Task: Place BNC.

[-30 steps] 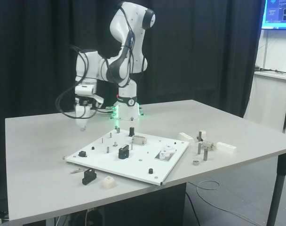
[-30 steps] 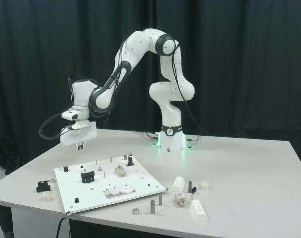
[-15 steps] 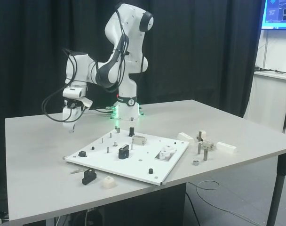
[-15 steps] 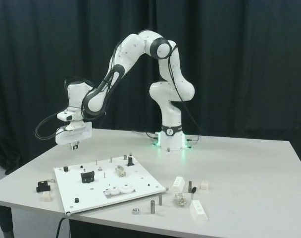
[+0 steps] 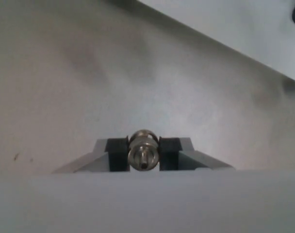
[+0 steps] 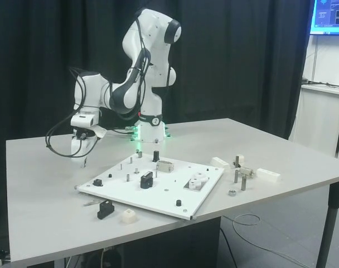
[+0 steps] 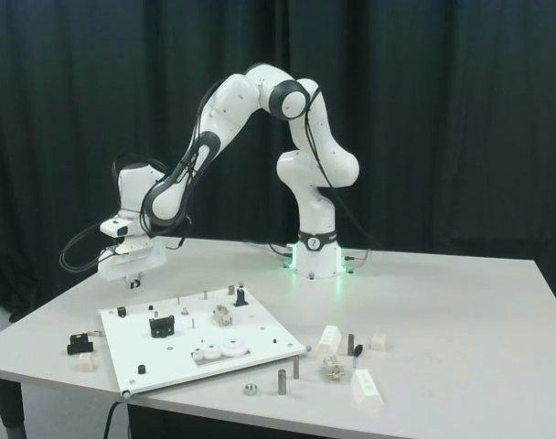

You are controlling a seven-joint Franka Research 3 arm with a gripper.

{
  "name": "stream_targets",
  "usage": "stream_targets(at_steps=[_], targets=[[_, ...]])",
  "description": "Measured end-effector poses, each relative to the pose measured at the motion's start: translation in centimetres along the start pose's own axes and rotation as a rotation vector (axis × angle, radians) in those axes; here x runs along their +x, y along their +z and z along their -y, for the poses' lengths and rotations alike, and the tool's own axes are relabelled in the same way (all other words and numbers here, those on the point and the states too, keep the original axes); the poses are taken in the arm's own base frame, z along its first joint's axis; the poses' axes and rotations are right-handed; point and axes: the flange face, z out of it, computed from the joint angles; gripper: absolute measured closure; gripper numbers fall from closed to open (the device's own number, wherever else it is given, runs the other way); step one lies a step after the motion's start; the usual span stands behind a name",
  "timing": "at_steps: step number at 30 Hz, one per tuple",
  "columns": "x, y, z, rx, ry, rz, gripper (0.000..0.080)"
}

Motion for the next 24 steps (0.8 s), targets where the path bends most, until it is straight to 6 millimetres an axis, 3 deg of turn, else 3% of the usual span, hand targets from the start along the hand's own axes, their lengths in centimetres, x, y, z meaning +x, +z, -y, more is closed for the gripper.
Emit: stream_targets(at_steps=[24], targets=[[0.0,2.5,-0.8,0.023,0.068,-0.043,0.0675]])
